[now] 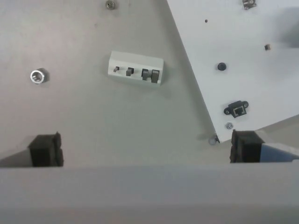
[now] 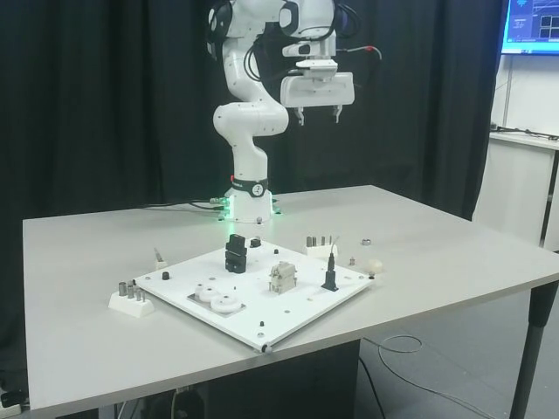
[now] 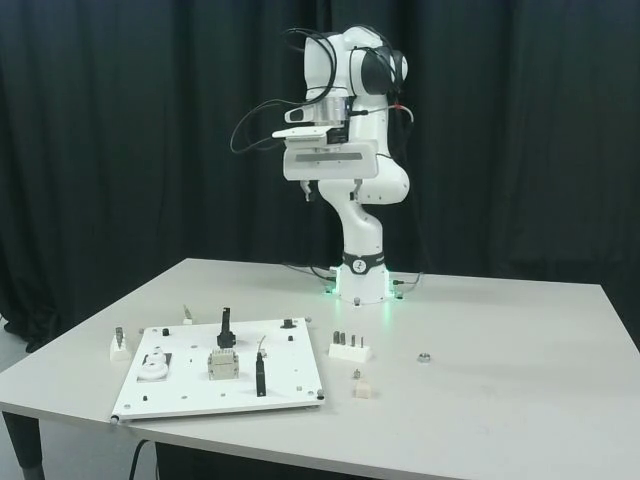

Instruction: Pick BNC.

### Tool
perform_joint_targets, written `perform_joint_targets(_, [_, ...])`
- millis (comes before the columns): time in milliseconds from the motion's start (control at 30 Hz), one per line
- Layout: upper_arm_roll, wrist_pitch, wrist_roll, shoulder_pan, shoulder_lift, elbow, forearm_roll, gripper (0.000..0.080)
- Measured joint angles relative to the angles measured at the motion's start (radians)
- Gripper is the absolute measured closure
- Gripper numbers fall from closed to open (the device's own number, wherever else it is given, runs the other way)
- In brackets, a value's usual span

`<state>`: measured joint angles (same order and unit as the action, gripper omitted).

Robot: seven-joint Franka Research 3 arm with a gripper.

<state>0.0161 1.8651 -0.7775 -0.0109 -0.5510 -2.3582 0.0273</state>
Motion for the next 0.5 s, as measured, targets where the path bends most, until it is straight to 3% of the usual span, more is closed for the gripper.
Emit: perform_joint_targets(500, [-0.034, 0.075, -0.063, -0.002, 0.05, 0.0, 0.007, 0.0003])
